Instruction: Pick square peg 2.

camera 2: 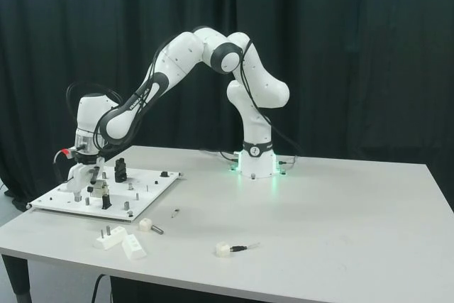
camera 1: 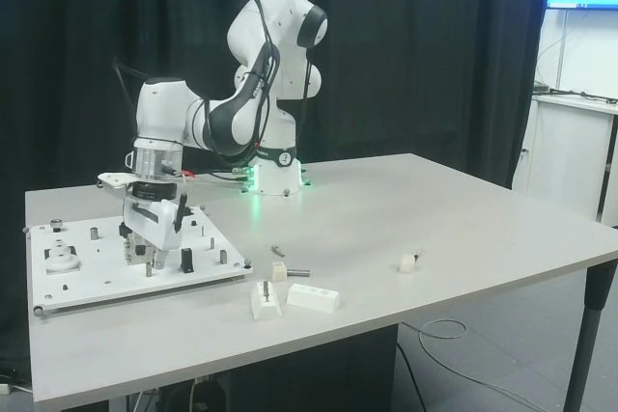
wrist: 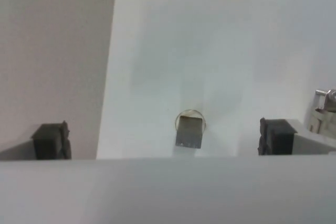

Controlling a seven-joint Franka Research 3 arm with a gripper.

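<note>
The square peg [wrist: 189, 131] stands upright in its seat on the white board [wrist: 220, 61], and the wrist view shows it between the two black fingertips [wrist: 51, 141], a little nearer one pad than the other but touching neither. The jaws [wrist: 164, 139] are spread wide, with clear board on both sides of the peg, so nothing is gripped yet.

To do this step well, the arm should likely shift slightly so the peg sits midway between the pads, keep the pads square to two opposite flat faces of the peg, and lower until they cover a good part of its height before closing. Closing off-centre would push the peg sideways in its socket; closing on the corners would let it twist. The lift should then go straight up along the peg's axis so it does not bind.

In the room views the gripper [camera 1: 154, 229] hangs low over the board [camera 1: 92, 282] at the left end of the bench [camera 1: 435, 229], among other small fixtures [camera 1: 186, 259]. Loose white blocks [camera 1: 312, 297] lie on the bench to the right of the board, well apart from the peg.
</note>
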